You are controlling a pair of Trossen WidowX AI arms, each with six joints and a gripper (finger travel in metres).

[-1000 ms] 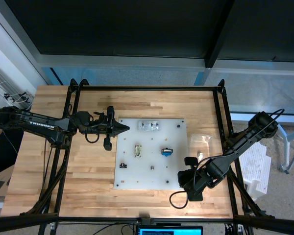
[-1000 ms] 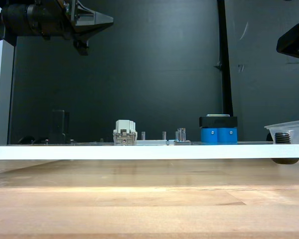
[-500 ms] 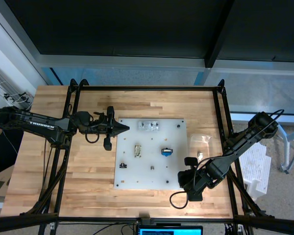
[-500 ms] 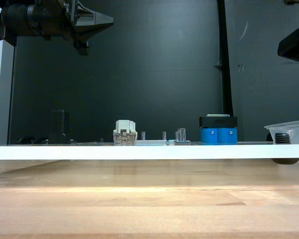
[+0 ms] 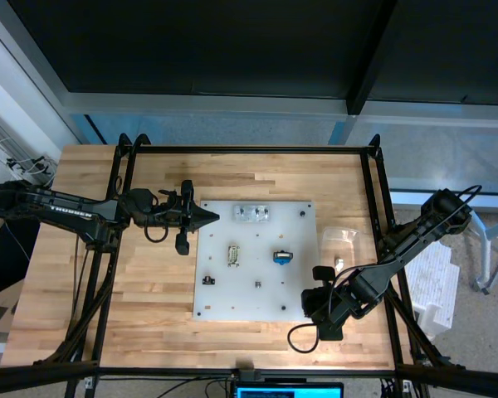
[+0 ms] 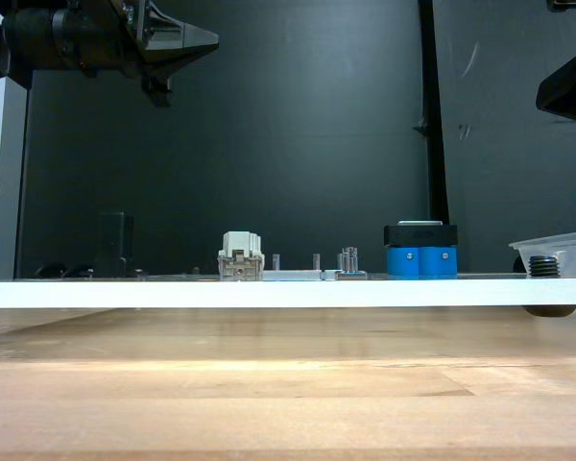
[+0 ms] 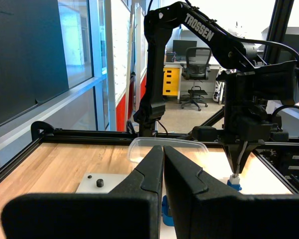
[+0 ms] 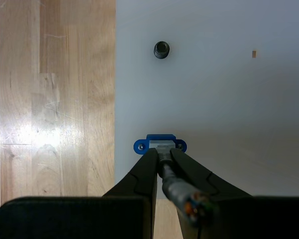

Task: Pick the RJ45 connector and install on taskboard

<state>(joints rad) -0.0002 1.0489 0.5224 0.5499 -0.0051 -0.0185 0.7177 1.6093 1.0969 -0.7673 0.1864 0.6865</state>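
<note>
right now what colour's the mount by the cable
Blue mount, right wrist view, under right gripper; left gripper high near taskboard.

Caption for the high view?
Right gripper holds the RJ45 connector at the taskboard's near edge; left gripper, shut, above its far left corner.

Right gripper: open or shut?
Shut: the right gripper pinches the RJ45 connector over the near right corner of the taskboard. The left gripper, shut, hovers over its left edge.

wooden table [image 5: 149, 286] bears taskboard [image 5: 241, 304], tray [image 5: 341, 236].
</note>
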